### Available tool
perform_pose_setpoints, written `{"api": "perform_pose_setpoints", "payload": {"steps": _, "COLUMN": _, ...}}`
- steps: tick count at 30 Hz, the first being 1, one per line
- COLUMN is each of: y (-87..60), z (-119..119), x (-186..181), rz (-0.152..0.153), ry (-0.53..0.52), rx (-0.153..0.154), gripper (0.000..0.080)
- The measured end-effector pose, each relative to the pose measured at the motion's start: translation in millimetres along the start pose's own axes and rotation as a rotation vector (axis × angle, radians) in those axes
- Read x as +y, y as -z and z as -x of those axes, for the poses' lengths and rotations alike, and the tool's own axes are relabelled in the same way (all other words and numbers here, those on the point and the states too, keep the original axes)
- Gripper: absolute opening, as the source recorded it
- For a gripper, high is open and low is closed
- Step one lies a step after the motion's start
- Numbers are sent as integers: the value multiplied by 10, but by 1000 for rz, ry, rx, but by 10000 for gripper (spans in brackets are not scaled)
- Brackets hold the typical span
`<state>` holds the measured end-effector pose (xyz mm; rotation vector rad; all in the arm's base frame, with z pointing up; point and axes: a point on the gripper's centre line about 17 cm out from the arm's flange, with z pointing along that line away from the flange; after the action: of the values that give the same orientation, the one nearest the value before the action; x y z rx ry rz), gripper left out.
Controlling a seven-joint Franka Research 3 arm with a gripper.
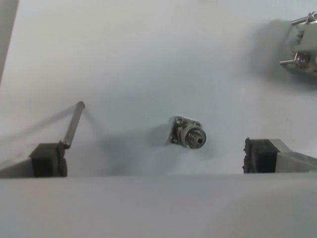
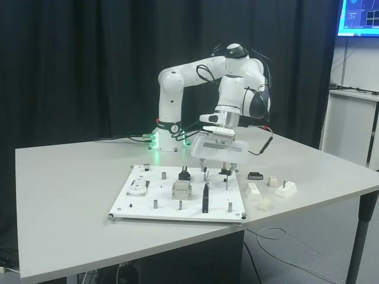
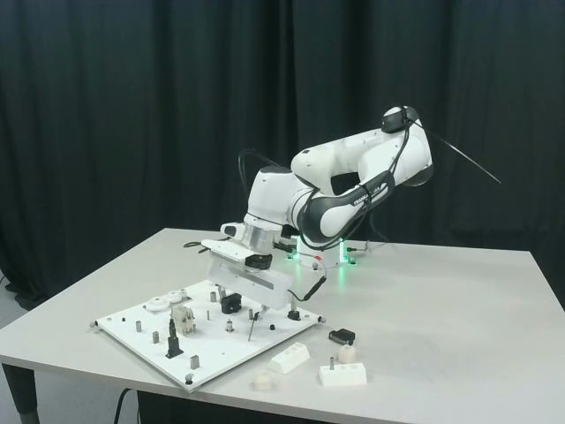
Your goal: Insert round peg 1.
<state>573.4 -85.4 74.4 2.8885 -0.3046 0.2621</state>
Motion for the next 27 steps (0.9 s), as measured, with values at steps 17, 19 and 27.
{"api": "perform_pose_setpoints", "payload": {"steps": 17, "y": -6, "z": -42, "x": 20, "rz": 4, "ry": -6, "rx": 17, "gripper": 800}}
{"api": "perform_pose_setpoints", "payload": {"steps": 19, "y": -6, "z": -44, "x": 21, "rz": 5, "ry": -7, "rx": 18, "gripper": 800}}
{"api": "perform_pose_setpoints", "payload": {"steps": 27, "y": -12, "z": -57, "x": 17, "rz": 0, "ry": -14, "rx": 24, "gripper": 800}}
